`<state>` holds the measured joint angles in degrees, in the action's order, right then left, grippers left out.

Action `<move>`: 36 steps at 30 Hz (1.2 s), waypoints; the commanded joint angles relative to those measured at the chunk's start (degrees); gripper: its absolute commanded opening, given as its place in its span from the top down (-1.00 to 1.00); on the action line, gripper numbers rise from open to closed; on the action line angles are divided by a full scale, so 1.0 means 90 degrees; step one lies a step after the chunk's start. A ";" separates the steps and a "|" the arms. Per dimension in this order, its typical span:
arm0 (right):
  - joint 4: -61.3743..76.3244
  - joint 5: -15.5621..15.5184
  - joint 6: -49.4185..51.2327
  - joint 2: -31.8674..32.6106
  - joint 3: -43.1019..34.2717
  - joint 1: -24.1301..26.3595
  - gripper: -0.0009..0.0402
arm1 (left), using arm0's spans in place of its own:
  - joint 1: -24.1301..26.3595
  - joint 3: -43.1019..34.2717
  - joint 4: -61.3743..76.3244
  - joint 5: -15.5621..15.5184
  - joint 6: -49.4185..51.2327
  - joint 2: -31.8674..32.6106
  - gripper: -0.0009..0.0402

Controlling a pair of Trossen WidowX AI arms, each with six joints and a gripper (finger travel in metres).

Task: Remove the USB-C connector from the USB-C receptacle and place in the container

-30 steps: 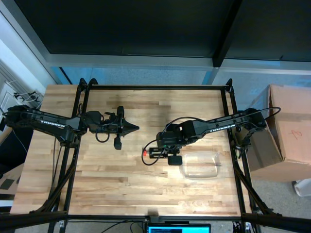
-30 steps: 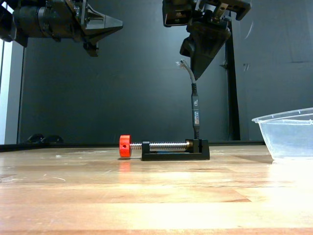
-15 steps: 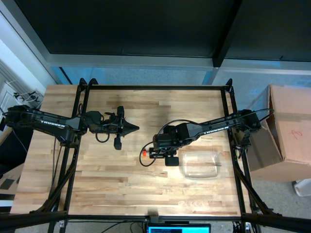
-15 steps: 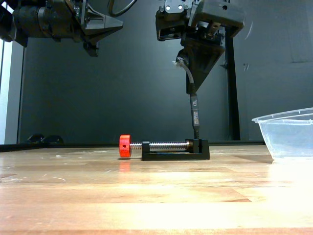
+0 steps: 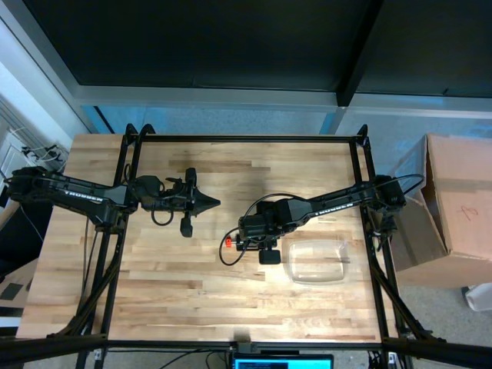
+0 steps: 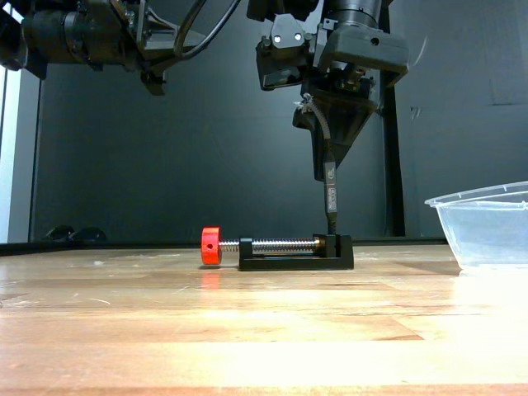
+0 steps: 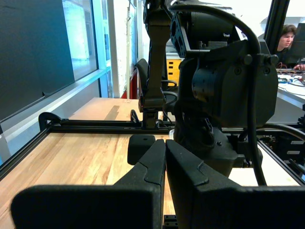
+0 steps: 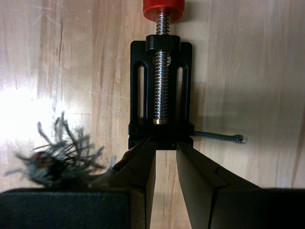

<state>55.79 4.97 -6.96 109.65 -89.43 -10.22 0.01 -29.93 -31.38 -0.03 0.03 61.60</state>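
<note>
The right end effector (image 6: 328,171), fingers parted, has dropped lower around the connector (image 6: 331,198) at centre frame. The connector stands plugged in the receptacle (image 6: 333,241), so the grip likely comes next. The closed left end effector (image 5: 217,203) hovers at centre-left.

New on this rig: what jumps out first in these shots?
The USB-C connector stands upright mid-table, seated in a black clamp with a red knob, its frayed cable stub sticking up. The right gripper hangs just above the connector, open. The left gripper is shut, high over the table's left half, and a clear container sits right of the clamp.
</note>
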 commanded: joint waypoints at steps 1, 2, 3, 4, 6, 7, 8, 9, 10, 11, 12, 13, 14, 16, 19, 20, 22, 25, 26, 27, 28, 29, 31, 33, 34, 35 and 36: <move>0.0007 -0.0002 0.0044 0.0000 0.0005 0.0000 0.67 | 0.0000 -0.0002 0.0000 0.0002 -0.0002 0.0000 0.96; 0.0007 -0.0002 0.0046 0.0000 0.0005 0.0000 0.66 | -0.0002 -0.0002 -0.0002 0.0002 -0.0002 0.0000 0.96; 0.0010 -0.0002 0.0046 0.0000 0.0005 0.0000 0.64 | -0.0002 -0.0002 -0.0002 0.0002 -0.0002 0.0000 0.96; 0.0010 0.0000 0.0046 0.0000 0.0005 0.0000 0.61 | 0.0000 -0.0002 -0.0002 0.0002 -0.0002 0.0000 0.96; 0.0010 -0.0002 0.0046 0.0000 0.0005 0.0002 0.54 | -0.0002 -0.0002 -0.0002 0.0002 -0.0002 0.0000 0.96; 0.0010 -0.0002 0.0044 0.0000 0.0005 0.0002 0.49 | -0.0002 -0.0002 -0.0002 0.0002 -0.0002 0.0000 0.96; 0.0007 0.0000 0.0039 0.0000 0.0005 0.0005 0.44 | 0.0000 -0.0002 -0.0002 0.0002 -0.0002 0.0000 0.96; 0.0010 0.0002 0.0029 0.0000 0.0005 0.0005 0.39 | -0.0002 -0.0002 -0.0002 0.0002 -0.0002 0.0000 0.96; 0.0012 0.0002 0.0019 0.0000 0.0005 0.0007 0.33 | -0.0002 -0.0002 -0.0002 0.0002 -0.0002 0.0000 0.96; 0.0012 0.0002 0.0019 0.0000 0.0005 0.0007 0.28 | 0.0000 -0.0002 -0.0002 0.0002 -0.0002 0.0000 0.96; 0.0012 0.0002 0.0019 0.0000 0.0005 0.0007 0.23 | -0.0002 -0.0002 -0.0002 0.0002 -0.0002 0.0000 0.96; 0.0012 0.0000 0.0019 0.0000 0.0005 0.0007 0.18 | -0.0002 -0.0002 -0.0002 0.0002 -0.0002 0.0000 0.96; 0.0015 0.0002 0.0019 0.0000 0.0005 0.0007 0.14 | -0.0002 -0.0002 -0.0002 0.0002 -0.0002 0.0000 0.96; 0.0015 0.0000 0.0019 0.0000 0.0005 0.0010 0.06 | -0.0002 -0.0002 -0.0002 0.0002 -0.0002 0.0000 0.96; 0.0012 0.0002 0.0017 0.0000 0.0005 0.0010 -0.01 | -0.0002 -0.0002 -0.0002 0.0002 -0.0002 0.0000 0.96; 0.0012 0.0000 0.0017 0.0000 0.0005 0.0010 -0.02 | -0.0002 -0.0002 -0.0002 0.0002 -0.0002 0.0000 0.96; 0.0015 0.0000 0.0019 0.0000 0.0005 0.0012 -0.03 | -0.0002 -0.0002 -0.0002 0.0002 -0.0002 0.0000 0.96; 0.0015 0.0000 0.0022 0.0000 0.0005 0.0012 0.00 | 0.0000 -0.0002 -0.0002 0.0002 -0.0002 0.0000 0.96; 0.0017 0.0002 0.0019 0.0000 0.0005 0.0012 0.02 | -0.0002 -0.0002 -0.0002 0.0002 -0.0002 0.0000 0.96; 0.0017 0.0002 0.0019 0.0000 0.0005 0.0012 0.03 | -0.0002 -0.0002 -0.0002 0.0002 -0.0002 0.0000 0.96; 0.0015 0.0002 0.0019 0.0000 0.0005 0.0012 0.06 | 0.0000 -0.0002 -0.0002 0.0002 -0.0002 0.0000 0.96; 0.0017 0.0002 0.0019 -0.0002 0.0005 0.0015 0.09 | -0.0002 -0.0002 -0.0002 0.0002 -0.0002 0.0000 0.96; 0.0029 0.0005 0.0022 -0.0005 0.0005 0.0024 0.16 | 0.0000 -0.0002 -0.0002 0.0002 -0.0002 0.0000 0.96; 0.0036 0.0010 0.0024 -0.0022 0.0005 0.0032 0.26 | -0.0002 -0.0002 -0.0002 0.0002 -0.0002 0.0000 0.96; 0.0032 0.0010 0.0024 -0.0036 0.0005 0.0041 0.32 | 0.0000 -0.0002 -0.0002 0.0002 -0.0002 0.0000 0.96; 0.0032 0.0012 0.0027 -0.0041 0.0005 0.0046 0.37 | 0.0000 -0.0002 -0.0002 0.0002 -0.0002 0.0000 0.96; 0.0036 0.0012 0.0039 -0.0056 0.0005 0.0053 0.44 | -0.0002 -0.0002 -0.0002 0.0002 -0.0002 0.0000 0.96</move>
<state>56.05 4.62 -6.76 109.47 -89.36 -9.87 0.01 -29.95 -31.38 -0.01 0.03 61.60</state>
